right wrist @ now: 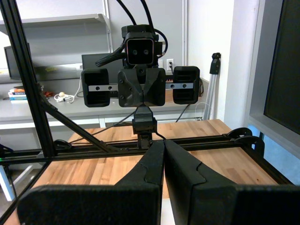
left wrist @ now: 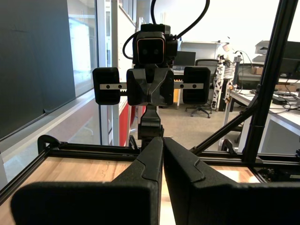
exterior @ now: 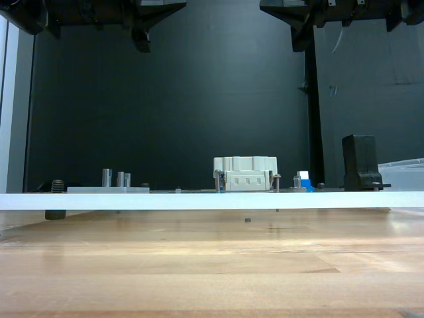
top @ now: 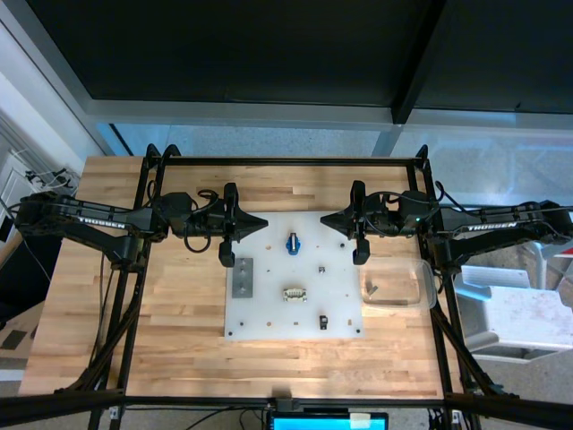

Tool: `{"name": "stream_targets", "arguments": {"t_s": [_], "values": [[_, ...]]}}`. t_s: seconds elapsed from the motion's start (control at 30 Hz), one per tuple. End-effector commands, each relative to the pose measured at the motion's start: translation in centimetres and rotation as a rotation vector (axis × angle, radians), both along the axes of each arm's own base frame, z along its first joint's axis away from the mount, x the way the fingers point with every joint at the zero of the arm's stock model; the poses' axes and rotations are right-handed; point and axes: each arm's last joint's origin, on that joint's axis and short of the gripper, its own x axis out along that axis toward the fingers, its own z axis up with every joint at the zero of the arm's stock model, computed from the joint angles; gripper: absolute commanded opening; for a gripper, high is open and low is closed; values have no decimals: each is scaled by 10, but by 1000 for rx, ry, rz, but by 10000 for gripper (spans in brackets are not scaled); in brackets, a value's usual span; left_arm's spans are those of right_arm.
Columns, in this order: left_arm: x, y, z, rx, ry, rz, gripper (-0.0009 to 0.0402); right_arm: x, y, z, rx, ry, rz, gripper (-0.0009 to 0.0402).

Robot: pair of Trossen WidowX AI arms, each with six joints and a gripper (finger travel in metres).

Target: Pick the 16mm bar and place in it's hole on the taskboard

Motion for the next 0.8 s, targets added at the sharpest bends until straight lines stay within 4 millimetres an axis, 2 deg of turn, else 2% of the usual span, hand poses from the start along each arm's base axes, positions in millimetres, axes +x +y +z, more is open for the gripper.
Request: {"name": "stream_targets", "arguments": {"t_s": [0.03,0.63,0.8], "values": [[0,0,0,0,0,0,0,0,0,0,0,0,1,0],[0,0,0,0,0,0,0,-1,1,0,34,15,28,0],[0,0,0,0,0,0,0,-4,-1,5,31,234,-40,0]]}}
